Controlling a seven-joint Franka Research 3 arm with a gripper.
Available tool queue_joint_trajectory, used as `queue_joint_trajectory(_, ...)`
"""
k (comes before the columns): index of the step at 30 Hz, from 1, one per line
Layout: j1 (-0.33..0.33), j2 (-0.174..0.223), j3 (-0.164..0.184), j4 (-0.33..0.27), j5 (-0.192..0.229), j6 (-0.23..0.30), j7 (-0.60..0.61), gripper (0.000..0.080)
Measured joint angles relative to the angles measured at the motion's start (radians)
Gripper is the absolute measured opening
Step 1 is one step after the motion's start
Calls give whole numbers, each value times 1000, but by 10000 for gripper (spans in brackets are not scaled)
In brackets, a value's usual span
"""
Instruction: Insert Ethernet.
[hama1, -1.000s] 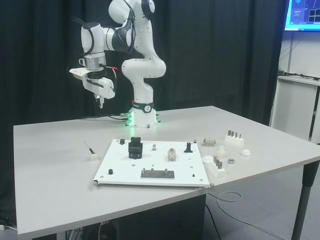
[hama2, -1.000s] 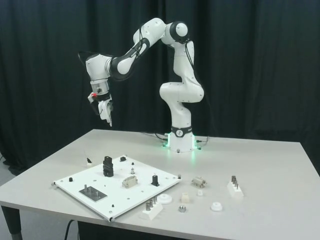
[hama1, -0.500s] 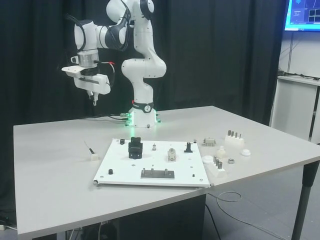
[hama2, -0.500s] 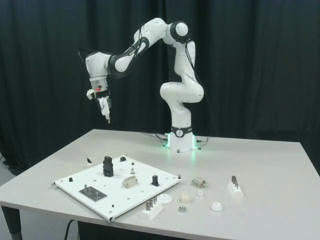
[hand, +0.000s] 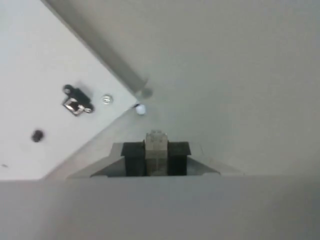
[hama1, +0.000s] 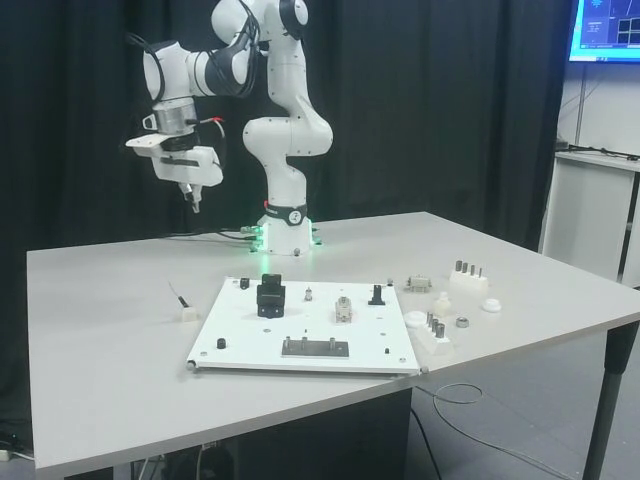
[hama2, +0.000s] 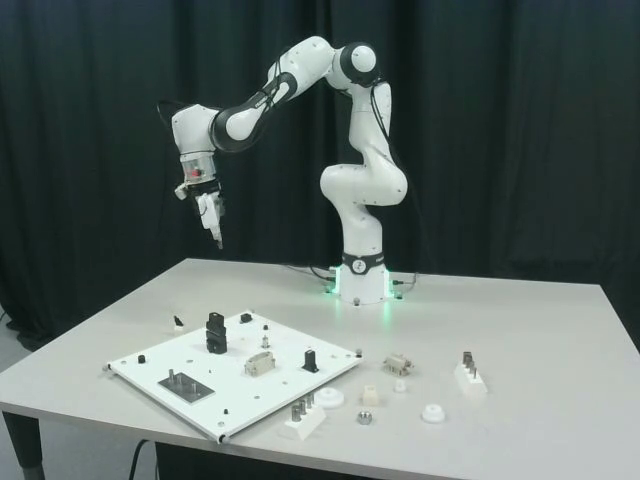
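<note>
- The Ethernet plug sits pinched between the black fingers of the jaws in the wrist view, so picking it up looks done.
- The gripper hangs high over the back left of the table, well apart from the white board.
- The socket on the board, probably the Ethernet port, shows empty.
- Left to do, as I judge: carry the plug to the board, line it up, press it in.
- Loose parts lie right of the board.
</note>
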Motion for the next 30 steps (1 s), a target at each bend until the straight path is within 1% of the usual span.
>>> queue_joint_trajectory(2,0,0,4,-7,13,13,40,88)
queue_joint_trajectory(5,3,0,14,-18,21,34,112,88)
queue_joint_trajectory(14,19,6,44,-48,23,100,321,88)
queue_joint_trajectory(18,25,13,56,-56,23,119,404,88)
queue_joint_trajectory(25,36,26,68,-59,28,142,508,88)
queue_joint_trajectory(30,42,35,68,-59,53,156,555,88)
